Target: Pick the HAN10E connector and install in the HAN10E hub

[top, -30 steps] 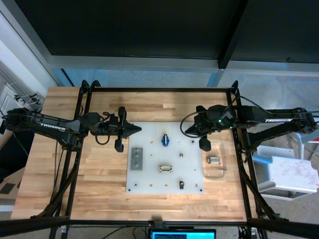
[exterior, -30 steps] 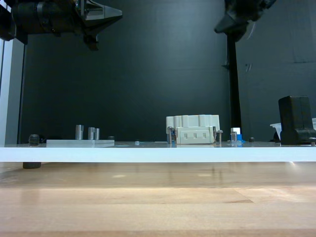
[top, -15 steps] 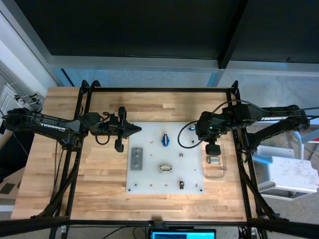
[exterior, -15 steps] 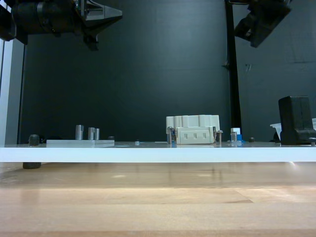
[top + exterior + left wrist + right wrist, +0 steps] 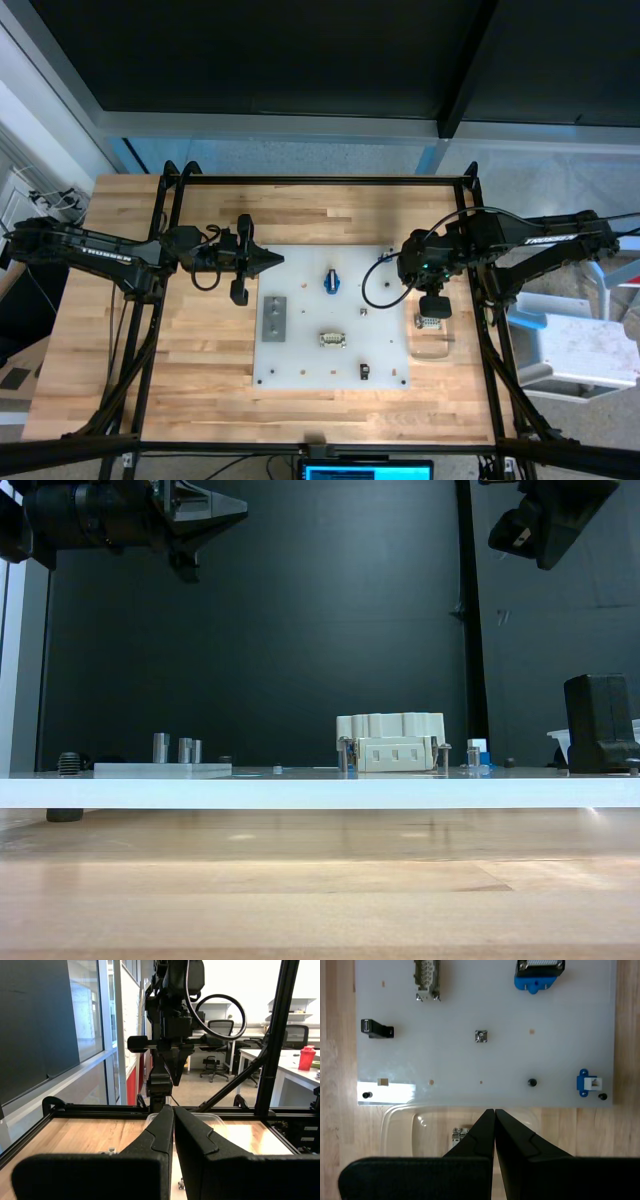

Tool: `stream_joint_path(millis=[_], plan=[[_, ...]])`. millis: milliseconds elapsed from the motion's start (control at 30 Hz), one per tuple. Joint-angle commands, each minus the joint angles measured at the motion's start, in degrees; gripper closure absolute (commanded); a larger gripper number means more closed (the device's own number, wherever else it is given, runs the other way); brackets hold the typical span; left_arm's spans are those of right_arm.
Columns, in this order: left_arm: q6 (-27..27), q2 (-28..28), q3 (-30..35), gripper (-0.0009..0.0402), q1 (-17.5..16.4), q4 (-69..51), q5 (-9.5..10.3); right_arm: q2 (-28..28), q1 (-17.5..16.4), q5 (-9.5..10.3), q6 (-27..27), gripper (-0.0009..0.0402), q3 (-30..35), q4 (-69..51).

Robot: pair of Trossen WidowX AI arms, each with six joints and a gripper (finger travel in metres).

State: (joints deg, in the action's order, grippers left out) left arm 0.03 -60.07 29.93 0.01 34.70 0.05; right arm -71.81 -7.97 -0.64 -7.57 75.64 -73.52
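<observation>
The HAN10E connector [image 5: 461, 1135], a small grey-silver insert, lies in a clear tray [image 5: 400, 1125] just off the white board's right edge. In the high view the connector [image 5: 428, 322] peeks out under my right gripper [image 5: 430, 311]. That gripper [image 5: 494, 1110] hangs well above it, pointing down, fingers shut and holding nothing. The HAN10E hub [image 5: 333, 340], a cream-beige socket, is fixed near the board's middle; it also shows as hub [image 5: 427, 977] and hub [image 5: 392, 745]. My left gripper [image 5: 277, 260] hovers at the board's left edge, shut and empty, seen as left gripper [image 5: 173, 1108].
On the white board [image 5: 300, 372] stand a grey metal block with two holes [image 5: 274, 318], a blue upright part [image 5: 331, 281] and a small black part [image 5: 365, 371]. The black frame's posts [image 5: 487, 300] flank both arms. The clear tray [image 5: 432, 352] sits on the wood right of the board.
My right gripper has swung from the board's far right corner toward the near side and turned downward, now standing over the tray and connector. The left arm has not moved.
</observation>
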Motion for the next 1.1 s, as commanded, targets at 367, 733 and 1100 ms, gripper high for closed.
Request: stream_joint_path(millis=[367, 733, 1100], plan=[[0.0, -0.02, 0.02, 0.0393, 0.0, 0.02, -0.02, 0.02, -6.62, -1.31, -6.36, 0.0393, -4.48, -5.35], [0.0, -0.02, 0.02, 0.0393, -0.02, 0.02, -0.02, 0.02, -11.85, -1.33, -9.79, 0.0392, -12.55, -2.08], [0.0, -0.02, 0.02, 0.0393, -0.02, 0.02, -0.02, -0.92, -12.2, -1.33, -9.97, 0.0278, -17.29, 5.46]])
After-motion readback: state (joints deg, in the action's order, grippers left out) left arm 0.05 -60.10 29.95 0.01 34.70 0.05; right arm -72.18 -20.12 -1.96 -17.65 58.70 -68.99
